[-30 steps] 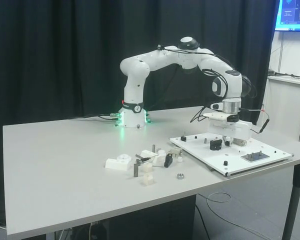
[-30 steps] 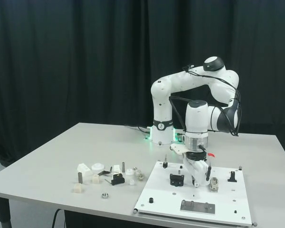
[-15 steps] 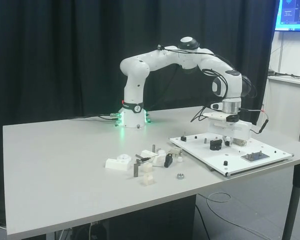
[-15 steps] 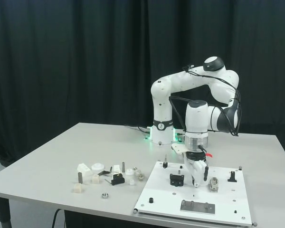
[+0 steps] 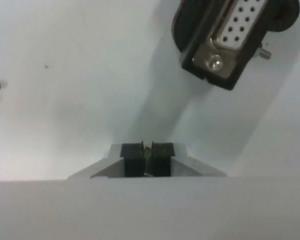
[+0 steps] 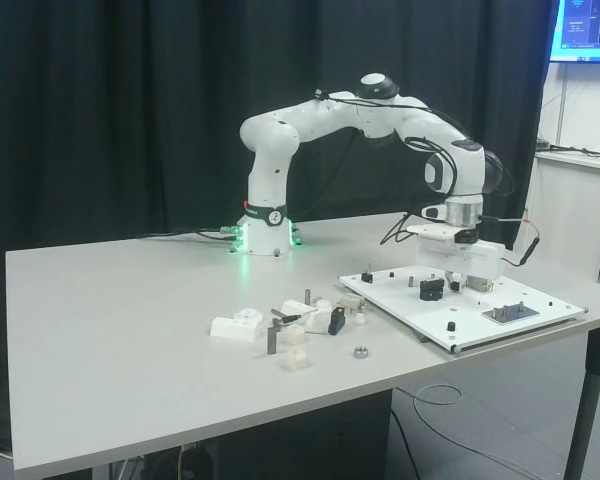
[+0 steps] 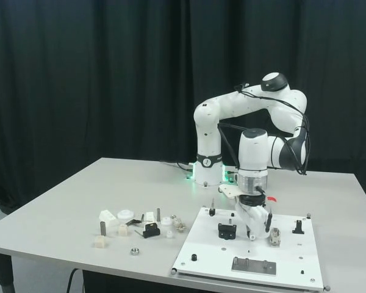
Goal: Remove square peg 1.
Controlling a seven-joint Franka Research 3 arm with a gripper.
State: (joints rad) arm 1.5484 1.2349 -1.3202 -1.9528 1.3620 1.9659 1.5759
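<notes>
Square peg 1 (image 5: 148, 147) appears to be the thin sliver pinched between the two black pads (image 5: 132, 159) in the wrist view, though so little of it shows there that its shape cannot be confirmed. The gripper (image 5: 147, 161) is nearly closed, its pads pressed onto that sliver with barely any gap between them. In the second room view the gripper (image 7: 254, 231) hangs just over the white board (image 7: 293, 259), near the board's middle, and whether the peg's lower end touches the board cannot be told.

On the board, a D-sub connector (image 7: 274, 237) sits just beside the gripper at about 3 o'clock in the second room view, and a black block (image 7: 226, 231) stands close at 9 o'clock. A grey plate with two pins (image 7: 253, 265) lies near the board's front edge, at 6 o'clock from the gripper, and a small black bracket (image 7: 299, 226) stands farther off toward 3 o'clock.

Off the board, at 9 o'clock and well apart, a cluster of loose parts (image 7: 137, 226) lies on the grey table (image 7: 79, 201). The white arm (image 7: 244, 110) arches over from its base (image 7: 208, 171), which shows green light, at about 11 o'clock from the gripper.
</notes>
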